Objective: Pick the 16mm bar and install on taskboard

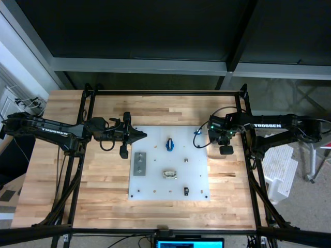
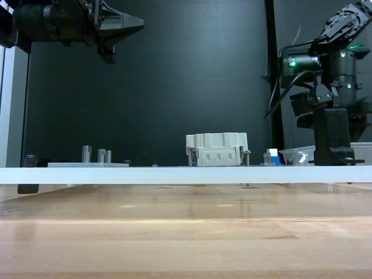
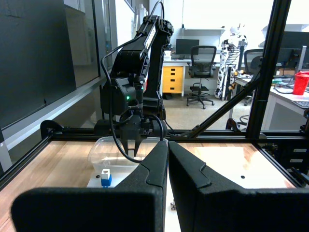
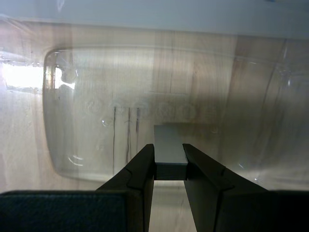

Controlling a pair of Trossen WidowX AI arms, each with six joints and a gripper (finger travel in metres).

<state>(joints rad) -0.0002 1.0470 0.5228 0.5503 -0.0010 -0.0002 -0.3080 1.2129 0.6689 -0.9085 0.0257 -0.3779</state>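
My right gripper (image 4: 169, 152) is clamped on a short dark grey metal bar (image 4: 169, 142). One finger presses each side of it, and its lighter face shows between them. Under the bar lies a clear plastic tray (image 4: 72, 121) with rounded corners, through which the pale wooden table (image 1: 103, 181) shows. From this angle I cannot tell whether the bar rests on the tray's floor or hangs just above it.

Seen from above, my right gripper points straight down just beside the right edge of the large flat white rectangular taskboard (image 1: 155, 186), towards its far corner. My right arm reaches in from the table's right side. From table height the fingers stand upright and reach down to about the level of the board's top, with the tray's rim showing on both sides of them.

My left gripper (image 1: 138, 135) has its fingers pressed together with nothing between them. It is held level and high above the table. Its tip is over the far left part of the taskboard and points across towards my right arm.

On the taskboard a grey metal block (image 1: 139, 163) with two holes sits near the left edge. A small blue fitting (image 1: 169, 144) stands towards the far side, and a silver connector (image 1: 169, 175) sits near the middle. The bar is off the board, over the tray and well apart from the block.
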